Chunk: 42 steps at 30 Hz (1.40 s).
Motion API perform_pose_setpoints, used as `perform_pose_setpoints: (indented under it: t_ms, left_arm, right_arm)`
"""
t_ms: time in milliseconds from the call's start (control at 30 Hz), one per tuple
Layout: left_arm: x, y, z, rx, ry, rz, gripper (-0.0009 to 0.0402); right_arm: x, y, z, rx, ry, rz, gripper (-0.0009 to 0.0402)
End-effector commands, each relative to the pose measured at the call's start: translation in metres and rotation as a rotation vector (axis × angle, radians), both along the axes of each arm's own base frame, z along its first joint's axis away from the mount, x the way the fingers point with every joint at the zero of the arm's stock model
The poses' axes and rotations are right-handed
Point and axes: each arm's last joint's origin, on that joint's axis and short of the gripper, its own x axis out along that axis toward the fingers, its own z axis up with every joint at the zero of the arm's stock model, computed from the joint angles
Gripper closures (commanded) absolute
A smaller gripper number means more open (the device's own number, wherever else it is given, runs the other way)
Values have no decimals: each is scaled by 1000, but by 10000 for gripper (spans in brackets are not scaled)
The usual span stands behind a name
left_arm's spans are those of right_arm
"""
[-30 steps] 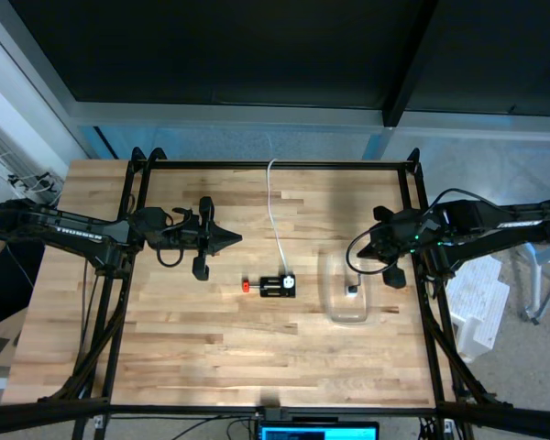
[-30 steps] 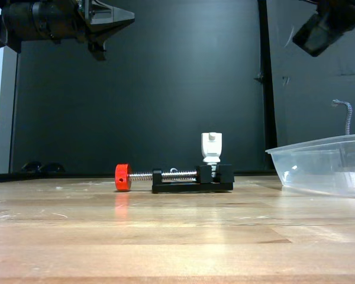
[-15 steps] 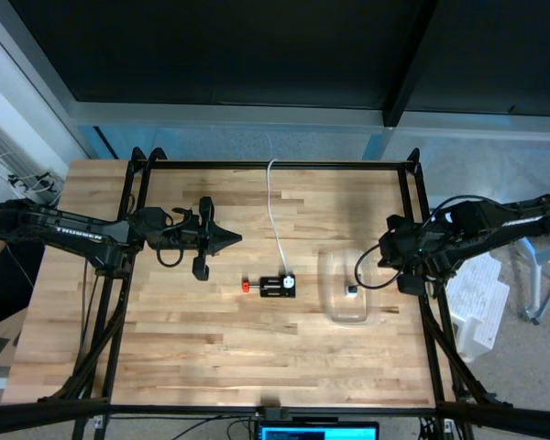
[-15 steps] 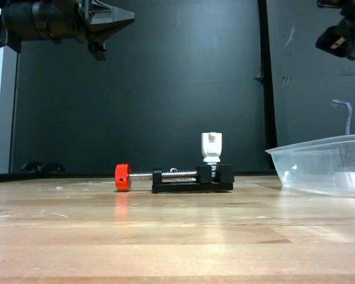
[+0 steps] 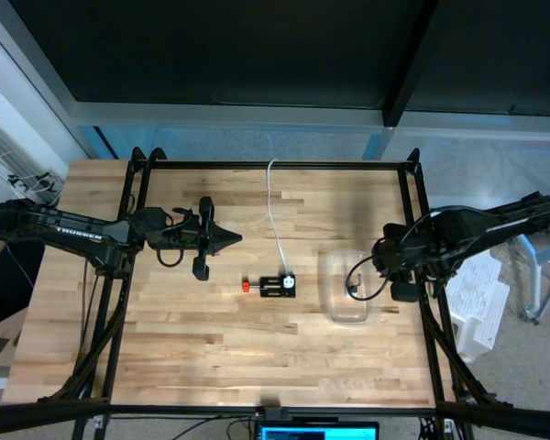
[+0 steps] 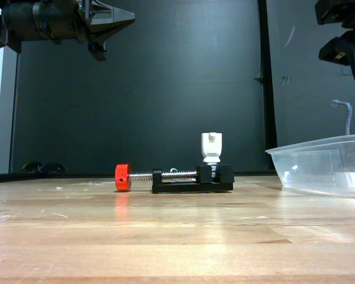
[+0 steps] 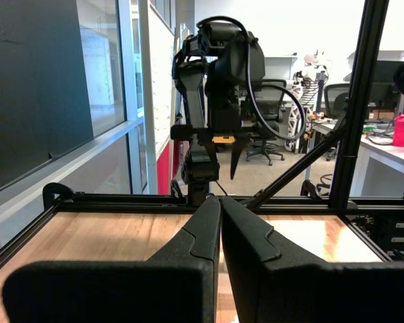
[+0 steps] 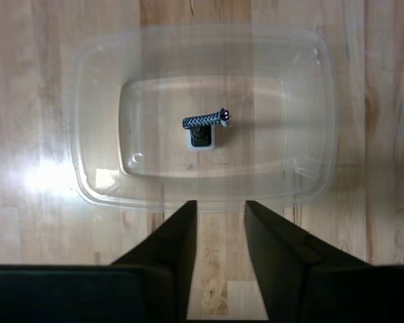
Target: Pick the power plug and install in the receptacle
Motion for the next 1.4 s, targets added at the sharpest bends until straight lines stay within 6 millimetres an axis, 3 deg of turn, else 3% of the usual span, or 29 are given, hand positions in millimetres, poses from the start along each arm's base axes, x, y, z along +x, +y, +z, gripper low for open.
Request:
perform_pose_setpoints:
  t_ms: [33,867,1400]
  left_arm:
    - [0,0,0,0,0,0,393]
    - [0,0,0,0,0,0,393]
    - [0,0,0,0,0,0,393]
  right_arm:
    - [8,4,-7,-14,-4,-9,258]
    - [28,19,-70,-25,-55,-12,251]
    - [31,21,-89,-27,-90,-9,246]
